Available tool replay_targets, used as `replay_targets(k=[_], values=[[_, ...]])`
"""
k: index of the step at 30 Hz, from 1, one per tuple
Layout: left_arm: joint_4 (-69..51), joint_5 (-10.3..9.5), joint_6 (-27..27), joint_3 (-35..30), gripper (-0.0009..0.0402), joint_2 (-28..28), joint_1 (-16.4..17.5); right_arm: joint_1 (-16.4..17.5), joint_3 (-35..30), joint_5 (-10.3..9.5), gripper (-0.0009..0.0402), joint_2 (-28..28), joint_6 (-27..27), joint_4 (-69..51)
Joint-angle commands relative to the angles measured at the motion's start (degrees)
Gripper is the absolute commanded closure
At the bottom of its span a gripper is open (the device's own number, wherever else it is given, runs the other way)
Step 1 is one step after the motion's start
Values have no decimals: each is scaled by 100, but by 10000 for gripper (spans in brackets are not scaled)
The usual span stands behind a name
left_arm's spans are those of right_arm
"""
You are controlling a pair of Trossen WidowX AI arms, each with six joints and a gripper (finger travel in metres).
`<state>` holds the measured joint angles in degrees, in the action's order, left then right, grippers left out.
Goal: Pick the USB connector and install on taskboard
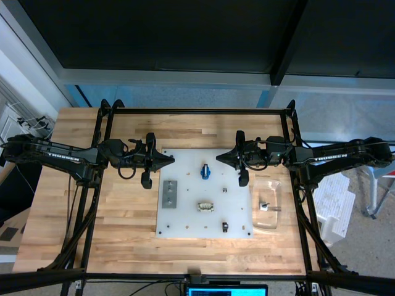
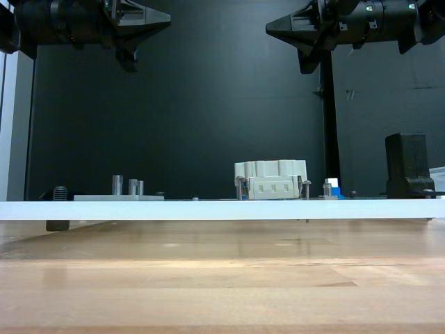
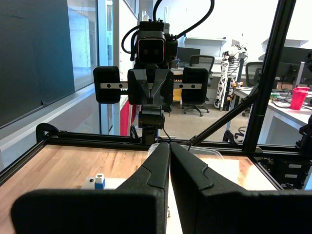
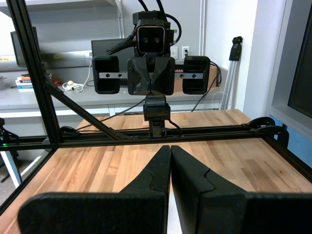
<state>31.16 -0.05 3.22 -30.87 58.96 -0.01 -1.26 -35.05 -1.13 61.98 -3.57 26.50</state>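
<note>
Wooden table, matt taskboard, clear plastic tray

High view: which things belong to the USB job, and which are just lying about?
Job: USB connector in the tray; taskboard; left pincer, right pincer, both shut, raised near its far edge.
Lying about: grey block, blue part, beige connector.

High: I see the taskboard from above.
Low: level, near its edge.
Wrists: left tool faces right tool.
</note>
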Motion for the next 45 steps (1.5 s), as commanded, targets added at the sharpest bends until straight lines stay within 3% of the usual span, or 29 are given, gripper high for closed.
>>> replay_targets(k=[1, 13, 17, 23, 28, 33, 45], values=[[2, 0, 0, 0, 393, 0, 2, 13, -2, 0, 393, 0, -44, 120], [2, 0, 0, 0, 393, 0, 0, 17, -2, 9, 393, -111, -201, -203], [2, 2, 0, -2, 393, 0, 2, 35, -2, 164, 393, -485, -197, -935], [2, 0, 0, -2, 393, 0, 0, 61, -57, 177, 393, -1246, -409, -2326], [2, 0, 0, 0, 393, 0, 0, 251, -455, 468, 393, -1617, -433, -4044], [2, 0, 0, 0, 393, 0, 2, 577, -846, 634, 394, -1692, -551, -5257], [2, 0, 0, 0, 393, 2, 2, 1904, -1202, 1547, 393, -1692, -1405, -7005]])
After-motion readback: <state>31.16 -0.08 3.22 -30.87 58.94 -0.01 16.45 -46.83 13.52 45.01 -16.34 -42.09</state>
